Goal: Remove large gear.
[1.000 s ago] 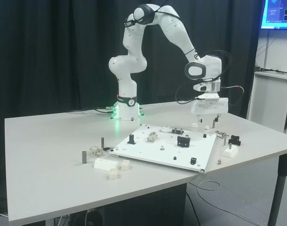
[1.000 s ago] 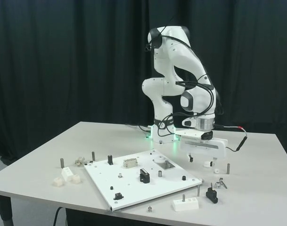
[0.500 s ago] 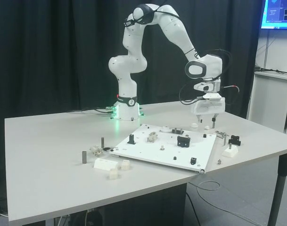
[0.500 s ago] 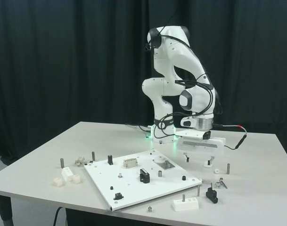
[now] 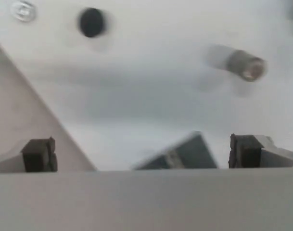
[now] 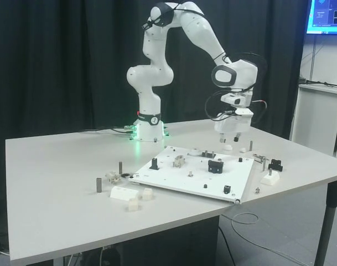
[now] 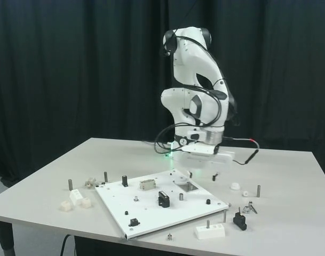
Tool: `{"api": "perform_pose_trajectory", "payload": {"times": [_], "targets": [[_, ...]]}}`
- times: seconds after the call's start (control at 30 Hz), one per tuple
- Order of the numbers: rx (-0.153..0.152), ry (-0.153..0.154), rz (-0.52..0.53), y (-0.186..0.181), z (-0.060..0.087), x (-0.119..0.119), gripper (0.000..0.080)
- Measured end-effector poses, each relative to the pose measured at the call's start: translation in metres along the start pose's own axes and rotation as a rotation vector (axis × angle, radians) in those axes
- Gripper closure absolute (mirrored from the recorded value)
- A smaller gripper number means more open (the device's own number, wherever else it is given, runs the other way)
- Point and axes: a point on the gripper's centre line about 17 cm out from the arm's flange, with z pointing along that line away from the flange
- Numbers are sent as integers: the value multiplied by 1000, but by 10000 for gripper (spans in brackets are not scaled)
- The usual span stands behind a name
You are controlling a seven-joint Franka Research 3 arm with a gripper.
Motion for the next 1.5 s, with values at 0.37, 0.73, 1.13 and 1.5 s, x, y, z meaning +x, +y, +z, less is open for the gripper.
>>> {"api": "perform_pose_trajectory", "payload": {"times": [0.37,0.73,1.13,1.5], "targets": [[-3,-75,-92,50,12,-18,3],[14,-142,-171,65,36,-46,3],[21,-207,-197,70,57,-82,3],[23,-247,-206,66,68,-109,3]]}}
